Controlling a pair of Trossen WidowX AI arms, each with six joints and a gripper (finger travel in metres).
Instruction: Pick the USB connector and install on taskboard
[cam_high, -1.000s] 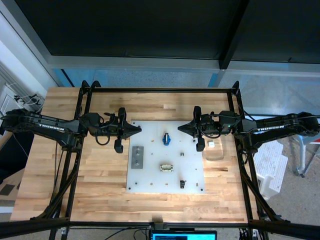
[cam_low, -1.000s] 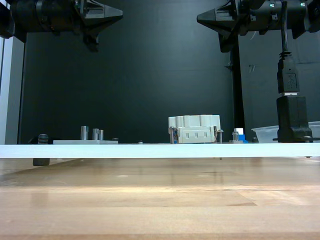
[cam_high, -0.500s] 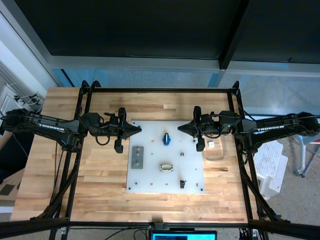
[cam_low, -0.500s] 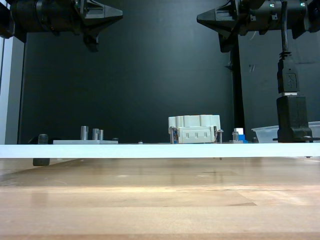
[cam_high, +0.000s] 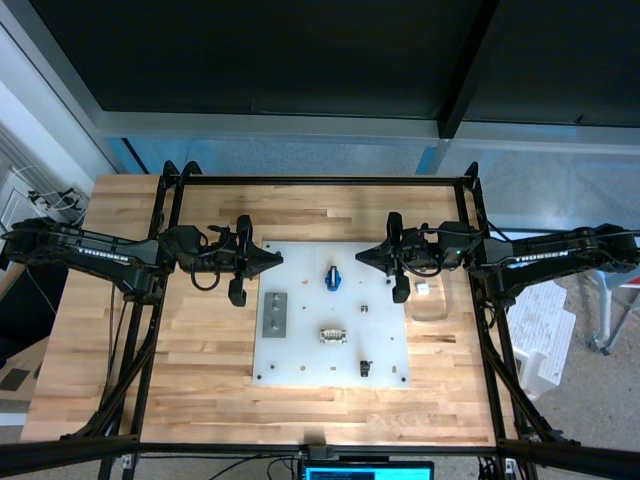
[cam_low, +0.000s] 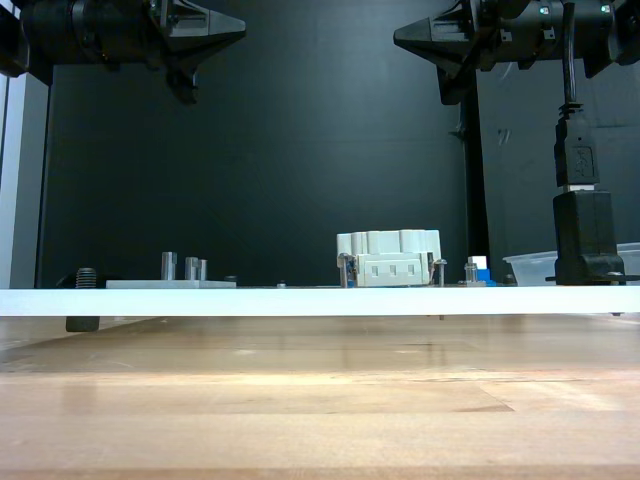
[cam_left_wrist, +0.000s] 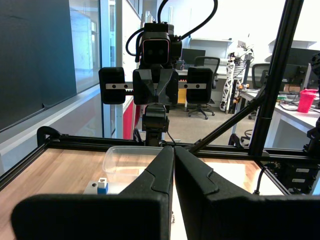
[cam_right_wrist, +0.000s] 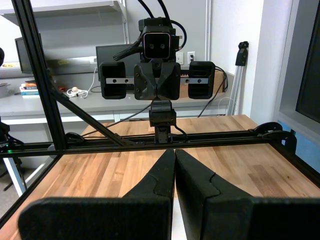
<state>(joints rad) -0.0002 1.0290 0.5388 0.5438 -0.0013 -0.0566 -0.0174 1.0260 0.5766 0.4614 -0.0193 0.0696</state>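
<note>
Grippers first: the left gripper (cam_high: 274, 258) hangs high over the far left corner of the taskboard (cam_high: 300, 350), its fingers pressed together on nothing; the right gripper (cam_high: 363, 255) mirrors it over the far right part of the board, also closed and empty. The two point at each other across the gap, well above every part, and I read that as a parked pose that keeps the board clear.

The board lies flat on the wooden table (cam_high: 180, 360). The clear tray (cam_high: 432, 308) sits just beside its right edge, within the right arm's reach, with a small white-and-blue piece (cam_high: 422, 288) at its far end. The beige connector (cam_high: 333, 336) stands near the board's middle.

The USB connector (cam_low: 578, 165) stands upright in the black socket (cam_low: 585, 240) at the board's near right, with its cable rising straight up. It is a black moulded plug with a ribbed collar. To me it looks seated already, but I cannot tell how deep it sits.
</note>
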